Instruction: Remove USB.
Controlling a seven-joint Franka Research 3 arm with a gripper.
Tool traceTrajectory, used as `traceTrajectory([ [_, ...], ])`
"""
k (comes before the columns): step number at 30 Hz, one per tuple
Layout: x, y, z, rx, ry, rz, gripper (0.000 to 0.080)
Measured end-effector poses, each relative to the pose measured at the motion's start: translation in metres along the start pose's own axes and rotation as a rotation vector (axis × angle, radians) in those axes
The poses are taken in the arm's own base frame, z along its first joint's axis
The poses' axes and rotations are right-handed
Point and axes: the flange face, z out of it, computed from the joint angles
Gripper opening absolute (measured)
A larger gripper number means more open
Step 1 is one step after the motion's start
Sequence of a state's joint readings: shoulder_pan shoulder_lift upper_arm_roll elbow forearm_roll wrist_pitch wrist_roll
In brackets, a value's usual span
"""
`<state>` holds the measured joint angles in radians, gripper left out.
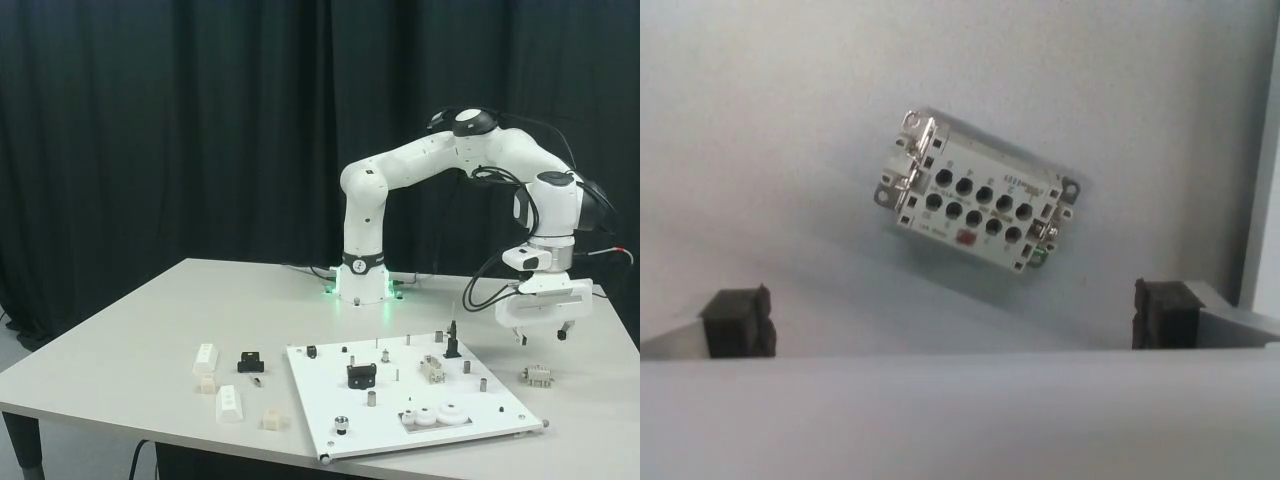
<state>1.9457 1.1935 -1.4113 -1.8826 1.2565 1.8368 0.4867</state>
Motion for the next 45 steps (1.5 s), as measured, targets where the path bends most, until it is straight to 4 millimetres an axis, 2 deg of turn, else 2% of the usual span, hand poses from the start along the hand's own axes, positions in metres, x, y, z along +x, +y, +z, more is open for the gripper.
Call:
traceTrajectory([
  [10, 0.006, 0.003, -0.005, -0.019, 0.022, 0.016, 0.0800],
  [19, 0.023, 0.016, -0.018, -0.081, 0.074, 0.017, 0.0800],
  [45, 0.063, 0.093, -0.046, -0.142, -0.008, -0.033, 0.0800],
])
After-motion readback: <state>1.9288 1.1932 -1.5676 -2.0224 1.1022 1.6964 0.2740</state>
